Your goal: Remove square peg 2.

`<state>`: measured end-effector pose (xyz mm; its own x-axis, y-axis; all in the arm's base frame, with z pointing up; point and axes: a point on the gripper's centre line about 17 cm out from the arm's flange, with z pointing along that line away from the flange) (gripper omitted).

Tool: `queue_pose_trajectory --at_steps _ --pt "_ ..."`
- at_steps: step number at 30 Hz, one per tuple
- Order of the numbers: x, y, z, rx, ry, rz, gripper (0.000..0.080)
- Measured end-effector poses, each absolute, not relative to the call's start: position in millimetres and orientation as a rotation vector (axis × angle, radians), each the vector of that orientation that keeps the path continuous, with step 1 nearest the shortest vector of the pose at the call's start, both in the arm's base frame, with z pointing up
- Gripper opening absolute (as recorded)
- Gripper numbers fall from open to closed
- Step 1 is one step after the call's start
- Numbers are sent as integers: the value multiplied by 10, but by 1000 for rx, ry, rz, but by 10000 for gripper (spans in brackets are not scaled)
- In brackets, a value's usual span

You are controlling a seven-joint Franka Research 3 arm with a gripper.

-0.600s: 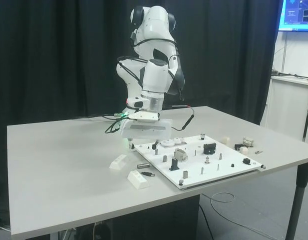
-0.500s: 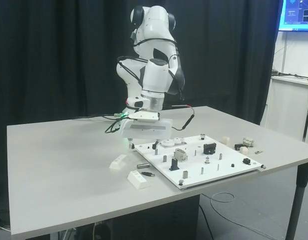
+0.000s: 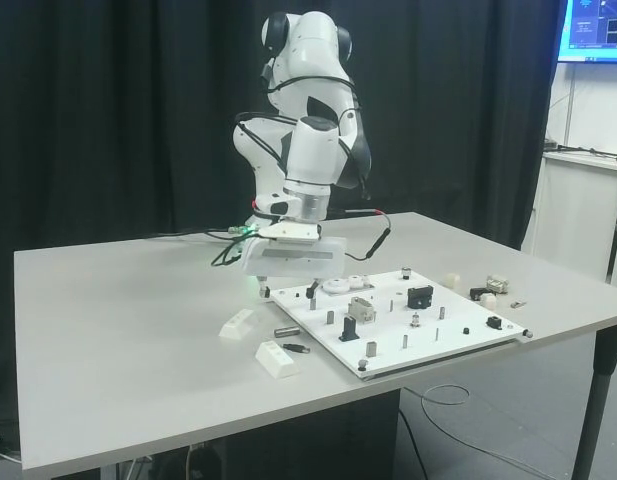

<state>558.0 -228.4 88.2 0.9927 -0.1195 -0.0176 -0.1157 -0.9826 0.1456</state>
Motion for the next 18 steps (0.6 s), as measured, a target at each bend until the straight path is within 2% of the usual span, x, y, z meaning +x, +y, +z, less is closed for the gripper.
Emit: queue_pose_trajectory --at_steps 18 --pt "5599 -2259 834 3001 -151 -44 800"
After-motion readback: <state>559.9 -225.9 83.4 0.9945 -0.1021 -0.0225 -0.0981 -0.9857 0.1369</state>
